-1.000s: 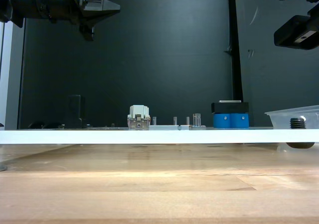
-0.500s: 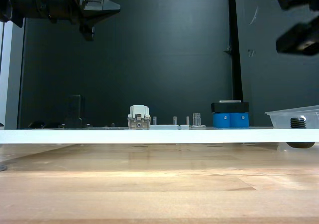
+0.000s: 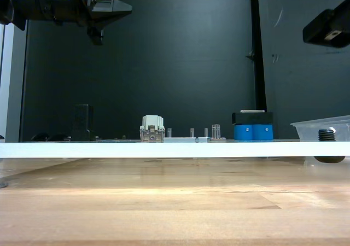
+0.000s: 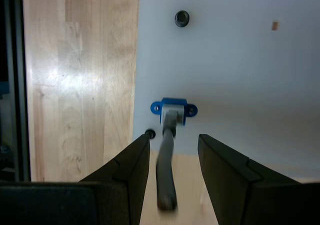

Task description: Pick the RJ45 connector and install on the taskboard

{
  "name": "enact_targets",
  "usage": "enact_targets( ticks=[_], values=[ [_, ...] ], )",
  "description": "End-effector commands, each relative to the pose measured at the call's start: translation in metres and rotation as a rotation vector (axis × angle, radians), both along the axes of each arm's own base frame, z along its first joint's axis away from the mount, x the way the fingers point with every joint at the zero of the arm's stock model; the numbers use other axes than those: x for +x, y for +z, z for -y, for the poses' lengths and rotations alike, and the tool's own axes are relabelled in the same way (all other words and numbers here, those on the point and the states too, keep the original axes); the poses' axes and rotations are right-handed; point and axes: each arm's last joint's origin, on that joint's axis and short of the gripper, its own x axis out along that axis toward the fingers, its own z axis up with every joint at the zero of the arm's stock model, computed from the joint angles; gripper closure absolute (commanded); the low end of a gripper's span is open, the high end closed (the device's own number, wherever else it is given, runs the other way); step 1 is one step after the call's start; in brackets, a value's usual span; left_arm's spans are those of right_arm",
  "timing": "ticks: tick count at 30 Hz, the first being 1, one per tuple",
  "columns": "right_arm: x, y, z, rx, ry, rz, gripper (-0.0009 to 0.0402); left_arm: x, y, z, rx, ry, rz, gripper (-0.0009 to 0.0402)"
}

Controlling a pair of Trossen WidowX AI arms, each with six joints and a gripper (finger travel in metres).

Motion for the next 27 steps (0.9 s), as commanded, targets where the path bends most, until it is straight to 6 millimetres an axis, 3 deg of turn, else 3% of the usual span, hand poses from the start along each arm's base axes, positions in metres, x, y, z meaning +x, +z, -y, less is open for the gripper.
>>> enact_targets(
  ticks=[1, 14, 22, 27],
  values=[
    [-0.009, 0.011, 0.006, -0.006, 0.0, -0.006, 0.026, 0.0, 0.0, 0.0, 0.0, 0.0, 0.001, 0.0393],
    [-0.025, 0.031, 0.024, -0.053, -0.034, 0.082, 0.0272, 0.0, 0.0, 0.0, 0.0, 0.0, 0.001, 0.0393],
    [-0.028, 0.043, 0.067, 0.006, -0.113, 0.309, 0.034, 0.0, 0.0, 0.0, 0.0, 0.0, 0.001, 0.0393],
    [-0.021, 0.059, 0.102, -0.083, -0.16, 0.531, 0.0397, 0.0, 0.0, 0.0, 0.0, 0.0, 0.001, 0.0393]
  ],
)
